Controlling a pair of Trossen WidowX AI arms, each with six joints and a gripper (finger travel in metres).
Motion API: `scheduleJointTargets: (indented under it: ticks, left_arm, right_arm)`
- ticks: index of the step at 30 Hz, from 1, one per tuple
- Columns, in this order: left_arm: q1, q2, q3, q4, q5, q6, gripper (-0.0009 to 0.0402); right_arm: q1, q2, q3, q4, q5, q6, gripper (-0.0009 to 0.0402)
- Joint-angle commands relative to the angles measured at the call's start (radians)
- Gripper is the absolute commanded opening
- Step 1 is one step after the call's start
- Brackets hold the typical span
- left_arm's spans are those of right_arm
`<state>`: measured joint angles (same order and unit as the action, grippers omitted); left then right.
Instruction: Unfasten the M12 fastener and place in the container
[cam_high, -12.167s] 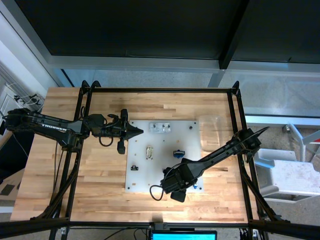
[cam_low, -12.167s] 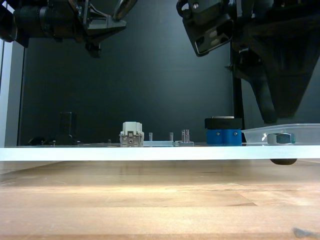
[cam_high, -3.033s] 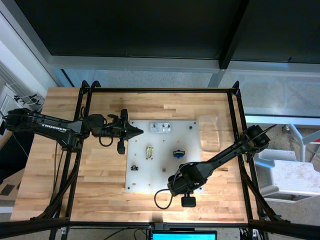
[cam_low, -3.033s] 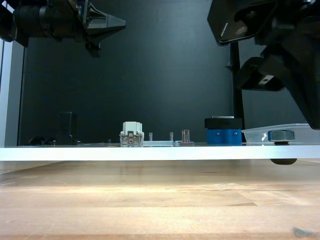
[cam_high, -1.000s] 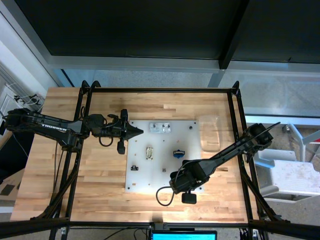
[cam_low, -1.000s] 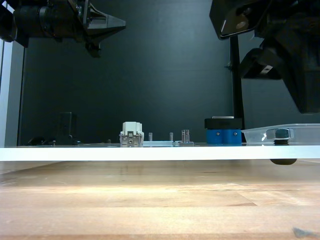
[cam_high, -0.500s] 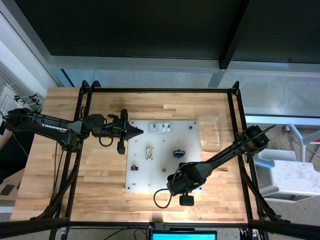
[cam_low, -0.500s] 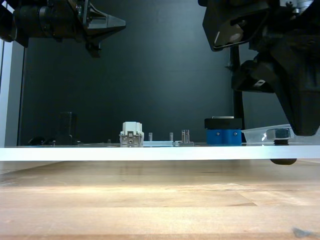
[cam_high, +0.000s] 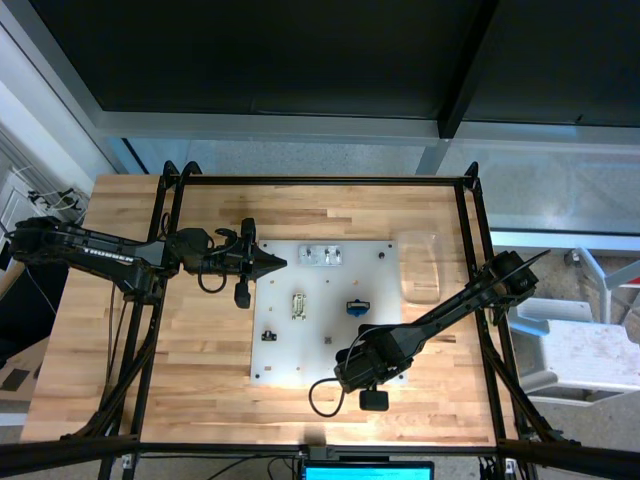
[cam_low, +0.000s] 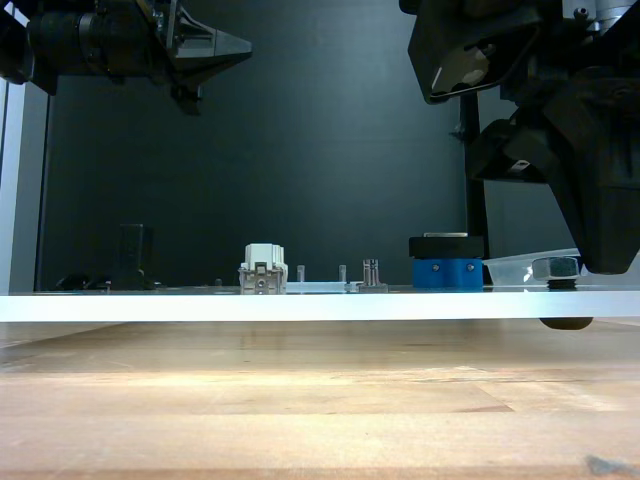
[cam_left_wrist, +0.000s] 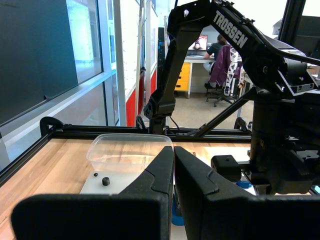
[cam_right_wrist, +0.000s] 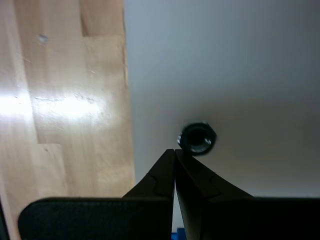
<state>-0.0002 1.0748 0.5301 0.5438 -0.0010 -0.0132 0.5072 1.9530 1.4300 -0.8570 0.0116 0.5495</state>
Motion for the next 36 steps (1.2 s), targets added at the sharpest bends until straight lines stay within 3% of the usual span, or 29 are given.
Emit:
scheduleJointTargets:
  ticks: [1,2,5,11,14,17,21,24,27,29,32,36]
  left_arm:
    - [0.0,0.0,0.0,0.0,0.0,0.0,0.0]
    - [0.0,0.0,0.0,0.0,0.0,0.0,0.0]
    - [0.0,0.0,0.0,0.0,0.0,0.0,0.0]
    - [0.0,0.0,0.0,0.0,0.0,0.0,0.0]
    - [0.0,0.0,0.0,0.0,0.0,0.0,0.0]
    - [0.0,0.0,0.0,0.001,0.0,0.0,0.0]
    - [0.0,0.0,0.0,0.0,0.0,0.0,0.0]
    - [0.0,0.0,0.0,0.0,0.0,0.0,0.0]
    - [0.0,0.0,0.0,0.0,0.0,0.0,0.0]
    - [0.0,0.0,0.0,0.0,0.0,0.0,0.0]
    - [0.0,0.0,0.0,0.0,0.0,0.0,0.0]
    - [0.0,0.0,0.0,0.0,0.0,0.0,0.0]
  right_arm:
    - [-0.001,-0.012,0.002,-0.067,0.173,0.058,0.0]
    - [-0.001,-0.014,0.004,-0.09,0.206,0.069,0.0]
    - [-0.001,-0.019,0.019,-0.136,0.235,0.066,0.0]
    - [-0.001,-0.028,0.021,-0.142,0.214,0.069,0.0]
    - [-0.001,-0.029,0.034,-0.148,0.171,0.088,0.0]
    - [-0.001,-0.03,0.061,-0.162,0.129,0.17,0.0]
    - [-0.002,-0.03,0.098,-0.197,0.088,0.349,0.0]
    - [-0.002,-0.03,0.126,-0.23,0.08,0.52,0.0]
    - [-0.003,-0.03,0.155,-0.246,0.046,0.584,0.0005]
    - [-0.003,-0.03,0.17,-0.258,0.018,0.599,0.0023]
    - [-0.003,-0.013,0.201,-0.294,0.022,0.612,0.0073]
    - [-0.01,0.012,0.246,-0.348,0.047,0.801,0.0148]
